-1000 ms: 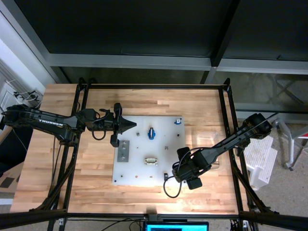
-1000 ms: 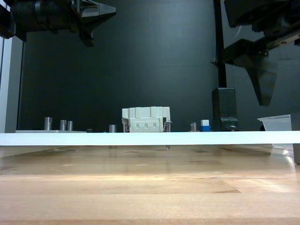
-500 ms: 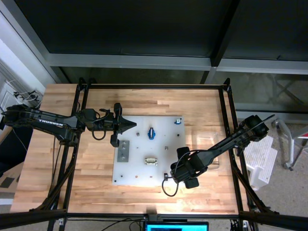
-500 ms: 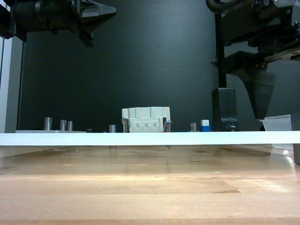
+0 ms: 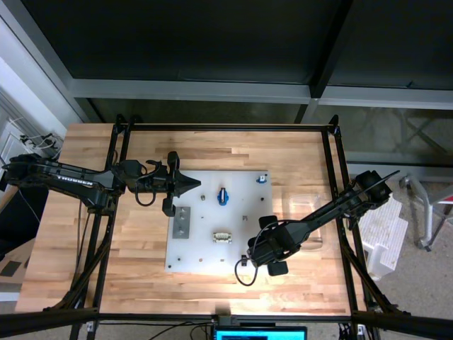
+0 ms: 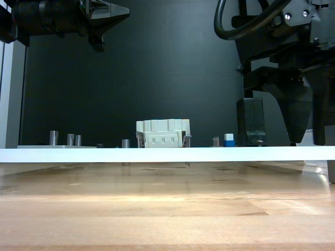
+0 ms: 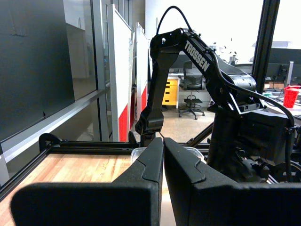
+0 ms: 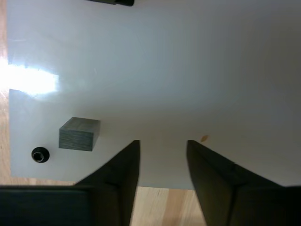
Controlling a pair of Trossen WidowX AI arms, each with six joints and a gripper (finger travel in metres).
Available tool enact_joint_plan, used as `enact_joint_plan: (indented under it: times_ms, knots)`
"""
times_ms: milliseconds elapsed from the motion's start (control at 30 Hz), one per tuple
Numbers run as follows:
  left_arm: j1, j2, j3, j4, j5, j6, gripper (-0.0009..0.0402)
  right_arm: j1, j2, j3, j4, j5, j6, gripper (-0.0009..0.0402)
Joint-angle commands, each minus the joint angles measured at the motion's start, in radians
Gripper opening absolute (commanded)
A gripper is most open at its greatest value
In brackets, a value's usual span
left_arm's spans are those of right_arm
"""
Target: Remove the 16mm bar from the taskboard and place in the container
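Right wrist view: right gripper (image 8: 162, 143), jaws apart, over taskboard (image 8: 188, 70) corner, small block (image 8: 80, 134) beside; left gripper (image 7: 163, 143) closed, raised at board's left edge.

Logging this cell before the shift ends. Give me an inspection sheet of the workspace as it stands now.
Surface: wooden table, taskboard lying flat on it.
Job's things: container right of board; 16mm bar not told apart among the board's pegs.
Clutter: nothing seen.
Grippers: left gripper shut, raised over board's far-left edge; right gripper open, empty, above board's near-right corner.
Cables: black loop at right wrist.
Surroundings: black frame, laptop screen.
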Motion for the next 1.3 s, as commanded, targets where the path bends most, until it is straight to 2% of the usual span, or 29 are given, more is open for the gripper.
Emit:
enact_joint_plan:
  times_ms: [33, 200, 333, 900, 1100, 1300]
  knots:
    - [0.0, 0.0, 0.0, 0.0, 0.0, 0.0, 0.0, -0.01, 0.0, 0.001, 0.001, -0.004, 0.002, 0.0066]
    - [0.0, 0.0, 0.0, 0.0, 0.0, 0.0, 0.0, -0.024, 0.0, 0.001, 0.003, -0.005, 0.002, -0.0004]
    - [0.0, 0.0, 0.0, 0.0, 0.0, 0.0, 0.0, -0.029, 0.0, 0.001, 0.003, -0.004, 0.002, 0.0009]
    - [0.0, 0.0, 0.0, 0.0, 0.0, 0.0, 0.0, -0.033, -0.026, 0.001, 0.002, -0.006, 0.003, 0.0]
    - [0.0, 0.0, 0.0, 0.0, 0.0, 0.0, 0.0, -0.034, -0.078, 0.022, -0.02, -0.055, 0.06, 0.0]
    - [0.0, 0.0, 0.0, 0.0, 0.0, 0.0, 0.0, -0.029, -0.116, 0.06, -0.085, -0.057, 0.111, 0.0]
